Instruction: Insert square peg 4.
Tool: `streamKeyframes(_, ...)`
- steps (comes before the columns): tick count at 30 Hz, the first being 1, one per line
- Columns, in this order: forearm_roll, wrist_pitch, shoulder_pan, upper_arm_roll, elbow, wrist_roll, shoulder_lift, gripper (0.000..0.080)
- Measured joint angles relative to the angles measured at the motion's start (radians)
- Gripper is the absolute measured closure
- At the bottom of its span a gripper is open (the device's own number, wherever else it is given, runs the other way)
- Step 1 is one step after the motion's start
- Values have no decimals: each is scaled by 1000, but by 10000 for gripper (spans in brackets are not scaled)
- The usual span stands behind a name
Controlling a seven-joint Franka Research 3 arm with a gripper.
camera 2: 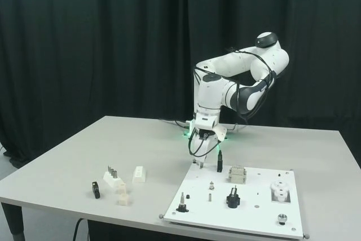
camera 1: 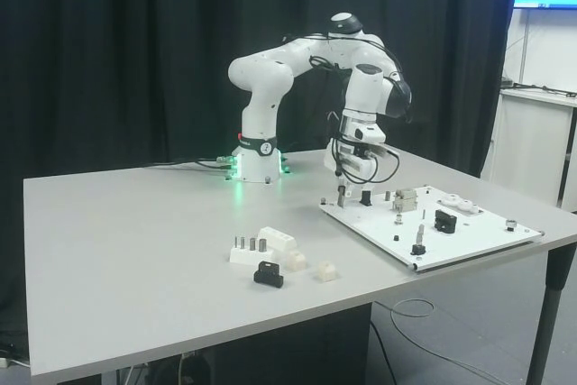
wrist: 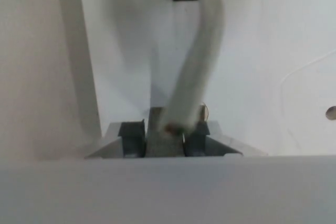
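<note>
Gripper [camera 1: 343,188] low over the white board's [camera 1: 469,236] corner nearest the arm's base, pinching square peg 4 [camera 1: 340,194].

Wrist view: black fingers [wrist: 132,136] clamp the grey peg [wrist: 161,141] between them, a white cable [wrist: 202,51] crossing in front. First room view: the peg hangs upright just above the board. Second room view: the gripper [camera 2: 198,159] points down at the board's [camera 2: 254,213] rear corner, with white blocks [camera 2: 115,183] well apart on the grey table [camera 2: 67,162].
</note>
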Motion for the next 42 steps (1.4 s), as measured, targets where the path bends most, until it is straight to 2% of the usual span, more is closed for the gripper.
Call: streamKeyframes(42,34,22,0,7,8,5,0,648)
